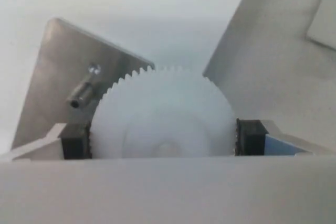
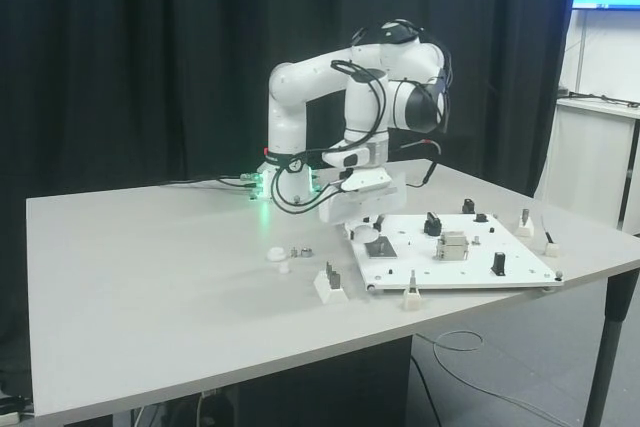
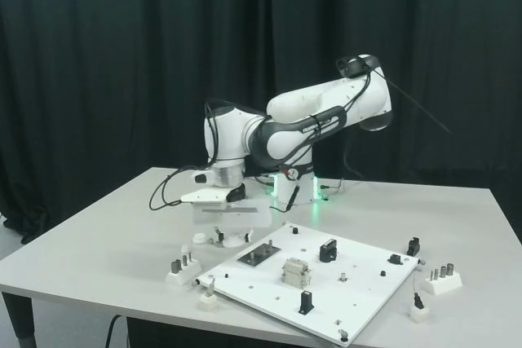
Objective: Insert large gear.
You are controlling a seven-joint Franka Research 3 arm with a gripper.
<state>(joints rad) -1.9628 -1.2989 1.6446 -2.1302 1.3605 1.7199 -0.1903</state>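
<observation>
**Q:** Item one, the gripper?

**A:** My gripper (image 1: 164, 139) is closed on the gear (image 1: 164, 114). One black pad (image 1: 75, 141) presses the toothed rim on one side, the other pad (image 1: 250, 137) on the opposite side. The gear is white, large, held flat between them and off the table.

**Q:** What lies under it?

**A:** A grey metal plate (image 1: 63, 77) with a short peg (image 1: 84, 90) standing up from it. The peg is beside the gear's rim, not under its centre. A second grey plate (image 1: 273, 66) shows on the other side.

**Q:** Position in the room?

**A:** In the first room view my gripper (image 2: 362, 209) hangs low at the near corner of the white board (image 2: 500, 272), by its grey plate (image 2: 380, 245). In the second room view the gripper (image 3: 227, 226) sits just off the board (image 3: 359, 291), with the plate (image 3: 258, 255) near.

**Q:** Other stock?

**A:** On the table (image 2: 150, 277): a small white round part (image 2: 274, 255) and a white block with black pins (image 2: 330, 285). On the board: a grey connector block (image 2: 452, 245) and several black fixtures (image 2: 498, 263).
</observation>
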